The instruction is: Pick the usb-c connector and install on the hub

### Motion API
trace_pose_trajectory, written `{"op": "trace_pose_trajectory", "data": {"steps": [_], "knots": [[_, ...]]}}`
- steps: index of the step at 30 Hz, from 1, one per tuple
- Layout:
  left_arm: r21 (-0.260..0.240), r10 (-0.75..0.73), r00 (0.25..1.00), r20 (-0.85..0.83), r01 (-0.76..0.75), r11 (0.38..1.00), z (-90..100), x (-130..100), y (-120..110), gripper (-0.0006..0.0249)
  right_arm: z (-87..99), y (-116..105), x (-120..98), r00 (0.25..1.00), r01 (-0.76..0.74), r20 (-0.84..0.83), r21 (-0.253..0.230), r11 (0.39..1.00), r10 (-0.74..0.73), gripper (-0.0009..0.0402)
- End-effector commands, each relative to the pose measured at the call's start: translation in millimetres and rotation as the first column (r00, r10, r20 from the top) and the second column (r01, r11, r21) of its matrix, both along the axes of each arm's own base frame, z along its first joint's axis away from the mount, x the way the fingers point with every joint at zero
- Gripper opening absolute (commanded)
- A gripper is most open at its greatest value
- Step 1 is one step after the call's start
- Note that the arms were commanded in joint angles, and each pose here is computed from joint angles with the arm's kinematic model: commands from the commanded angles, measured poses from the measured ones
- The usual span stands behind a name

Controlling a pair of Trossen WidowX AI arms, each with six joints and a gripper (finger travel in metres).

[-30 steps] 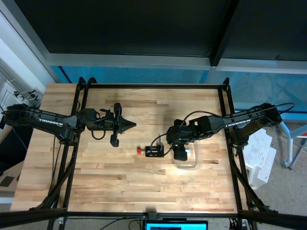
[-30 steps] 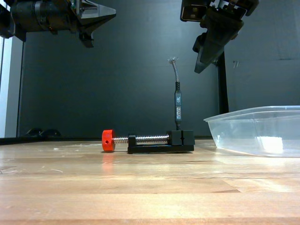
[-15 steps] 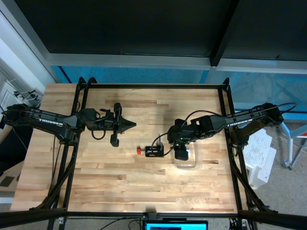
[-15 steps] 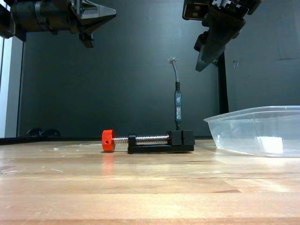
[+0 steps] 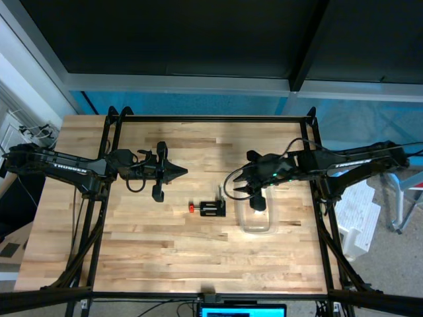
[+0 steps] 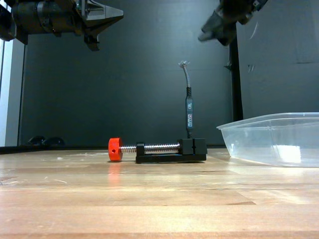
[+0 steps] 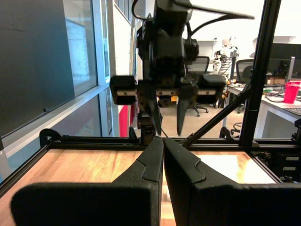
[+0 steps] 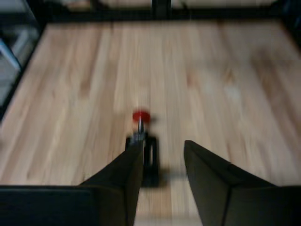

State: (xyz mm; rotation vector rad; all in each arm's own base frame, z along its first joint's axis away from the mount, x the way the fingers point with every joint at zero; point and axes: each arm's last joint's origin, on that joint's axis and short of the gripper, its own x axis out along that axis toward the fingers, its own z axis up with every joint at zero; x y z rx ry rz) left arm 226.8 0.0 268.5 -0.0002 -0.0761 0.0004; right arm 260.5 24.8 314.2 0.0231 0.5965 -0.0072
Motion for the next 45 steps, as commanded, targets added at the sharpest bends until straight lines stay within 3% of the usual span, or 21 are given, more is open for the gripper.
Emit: {"op": "trace_pose_trajectory", "data": {"steps": [1,6,13,24,45], "knots": [[0.000,0.000,1.000,0.000,0.000,1.000,0.1,0.1,0.0,0.0000,-0.7,-6.2,-5.6,0.993,0.015,0.120,0.000,1.000,-0.015,0.0066],[0.000,0.000,1.000,0.000,0.000,1.000,0.1,0.1,0.1,0.0000,-6.0,-12.5,-12.9,0.959,0.031,0.283,0.001,1.000,-0.030,-0.0003],[0.000,0.000,1.000,0.001,0.000,1.000,0.2,0.0,0.0,0.0000,-13.2,-23.2,-19.2,0.900,-0.006,0.436,0.020,1.000,-0.004,-0.0002],[0.000,0.000,1.000,0.000,0.000,1.000,0.1,0.1,0.0,0.0000,-28.4,-26.3,-30.0,0.825,0.004,0.565,0.006,1.000,-0.006,0.0000],[0.000,0.000,1.000,0.000,0.000,1.000,0.1,0.1,0.1,0.0000,-30.7,-24.7,-31.0,0.833,-0.046,0.553,0.021,0.999,0.027,0.0000]]}}
